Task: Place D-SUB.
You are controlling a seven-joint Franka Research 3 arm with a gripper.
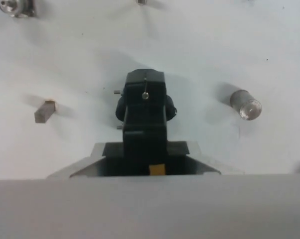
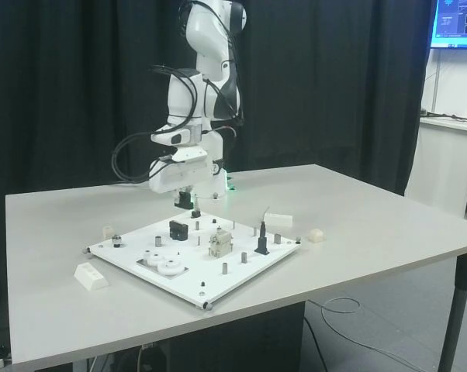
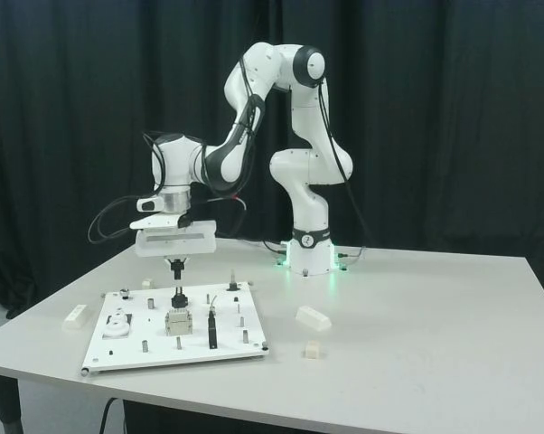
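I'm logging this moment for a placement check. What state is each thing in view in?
tool: shut on the D-SUB, over the white board
D-SUB: black, held upright, at the board, seating not clear
white board: flat on the grey table
grey table: bears the board and loose white blocks
arm: bent over the board

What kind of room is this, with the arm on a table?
Probably a robotics lab or test cell: a white robot arm bolted to a grey table, a white board of small parts, and black curtains behind.
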